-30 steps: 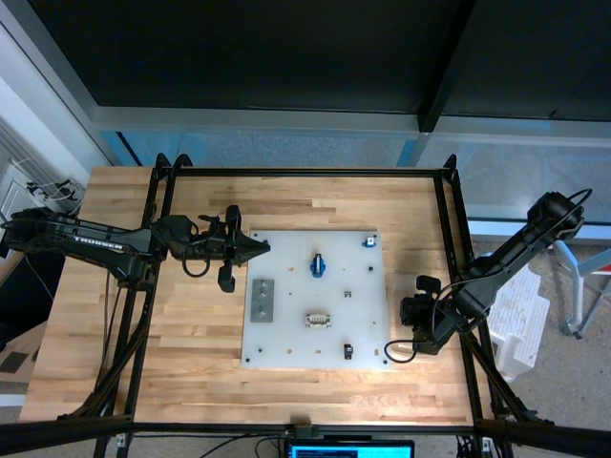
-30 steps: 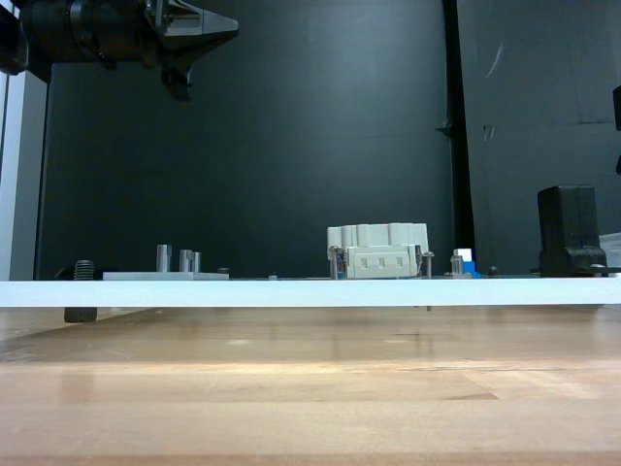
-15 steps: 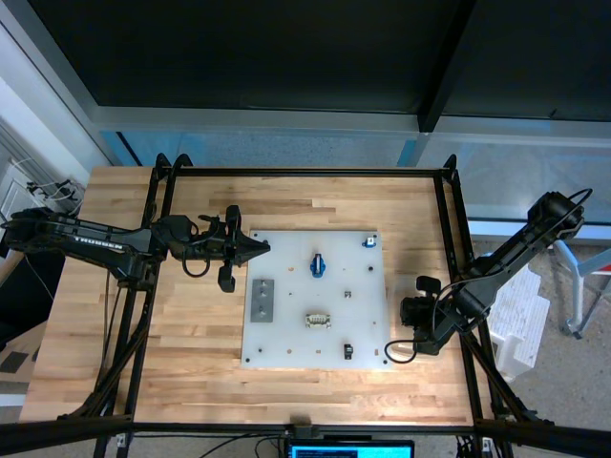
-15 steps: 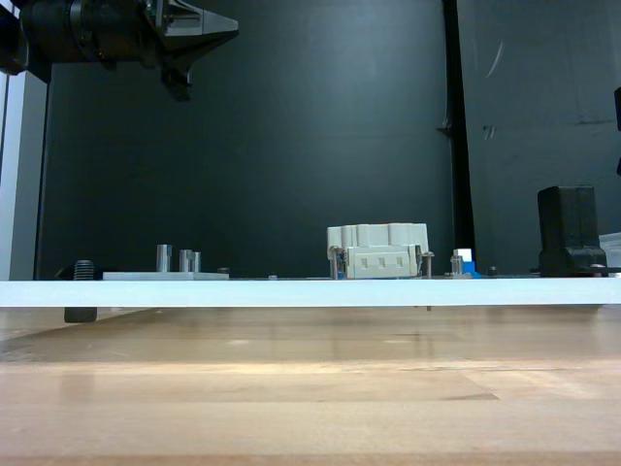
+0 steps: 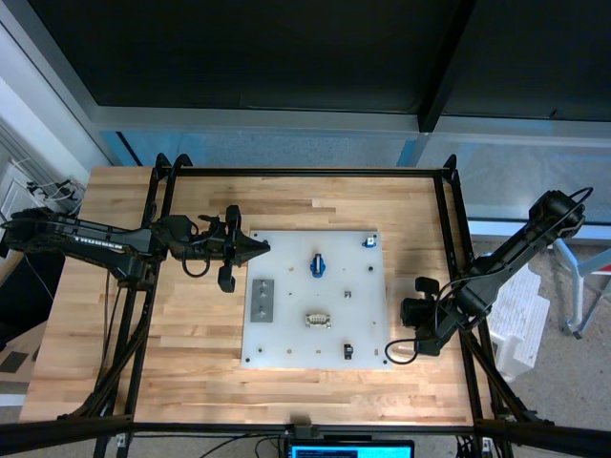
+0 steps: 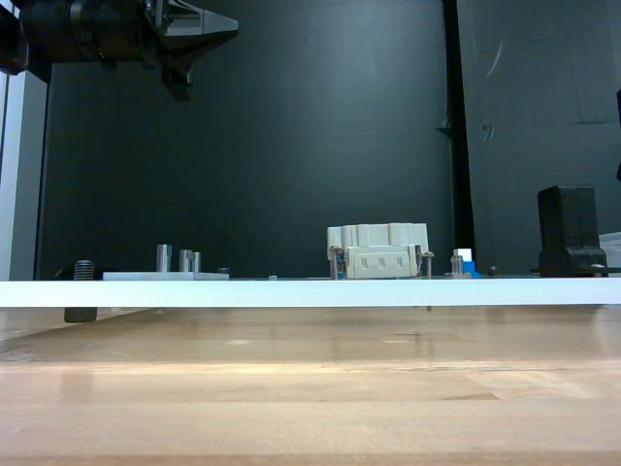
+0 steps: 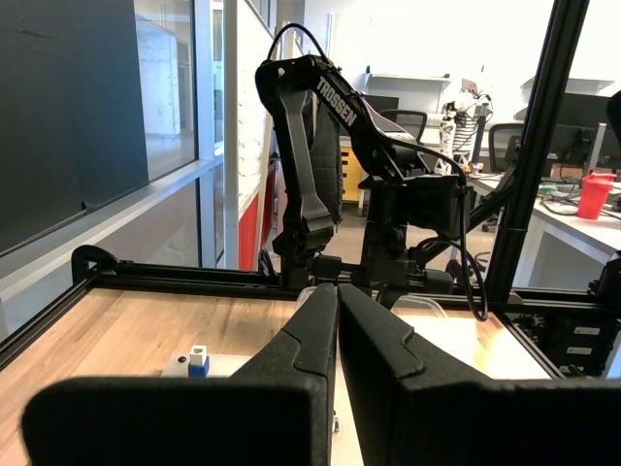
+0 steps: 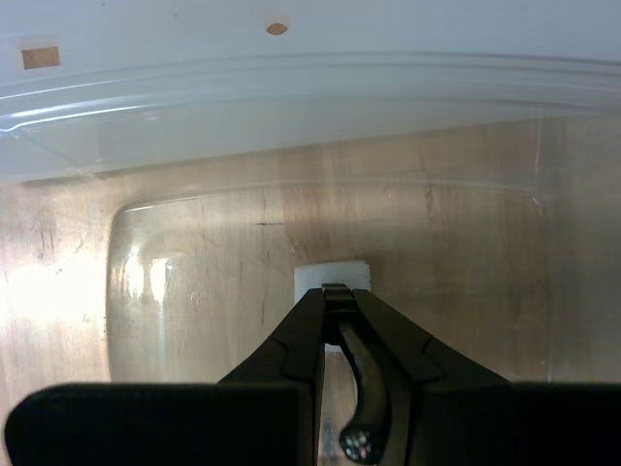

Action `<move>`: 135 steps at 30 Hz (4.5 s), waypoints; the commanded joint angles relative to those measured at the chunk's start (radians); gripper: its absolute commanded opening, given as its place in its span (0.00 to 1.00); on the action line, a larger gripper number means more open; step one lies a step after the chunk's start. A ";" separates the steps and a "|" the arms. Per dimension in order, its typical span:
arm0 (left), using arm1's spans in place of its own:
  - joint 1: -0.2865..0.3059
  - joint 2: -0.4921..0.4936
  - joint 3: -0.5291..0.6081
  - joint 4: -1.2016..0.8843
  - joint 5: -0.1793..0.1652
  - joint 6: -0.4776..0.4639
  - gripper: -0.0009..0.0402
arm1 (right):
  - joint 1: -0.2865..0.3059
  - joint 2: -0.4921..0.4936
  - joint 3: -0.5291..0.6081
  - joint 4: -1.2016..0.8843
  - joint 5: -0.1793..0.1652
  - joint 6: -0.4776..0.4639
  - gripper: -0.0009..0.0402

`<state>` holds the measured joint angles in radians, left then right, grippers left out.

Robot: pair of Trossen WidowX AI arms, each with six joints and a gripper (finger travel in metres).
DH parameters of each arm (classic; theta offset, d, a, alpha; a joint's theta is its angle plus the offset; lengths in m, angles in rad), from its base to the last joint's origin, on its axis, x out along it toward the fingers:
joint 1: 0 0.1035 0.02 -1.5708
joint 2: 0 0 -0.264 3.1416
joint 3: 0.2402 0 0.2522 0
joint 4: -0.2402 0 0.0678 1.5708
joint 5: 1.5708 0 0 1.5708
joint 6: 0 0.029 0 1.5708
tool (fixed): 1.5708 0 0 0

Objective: Pick the USB connector and install on taskboard

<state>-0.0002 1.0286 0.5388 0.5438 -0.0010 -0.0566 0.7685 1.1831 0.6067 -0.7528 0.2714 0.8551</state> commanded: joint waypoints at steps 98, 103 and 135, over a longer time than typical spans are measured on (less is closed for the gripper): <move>0.000 0.000 0.000 0.000 0.000 0.000 0.02 | -0.151 0.576 0.808 -0.139 -0.005 -0.246 0.02; 0.000 0.000 0.000 0.000 0.000 0.000 0.02 | -0.154 0.582 0.809 -0.134 -0.011 -0.243 0.02; 0.000 0.000 0.000 0.000 0.000 0.000 0.02 | -0.150 0.582 0.771 -0.098 -0.013 -0.235 0.02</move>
<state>-0.0002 1.0290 0.5388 0.5442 -0.0013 -0.0566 0.6178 1.7649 1.3815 -0.8509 0.2604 0.6201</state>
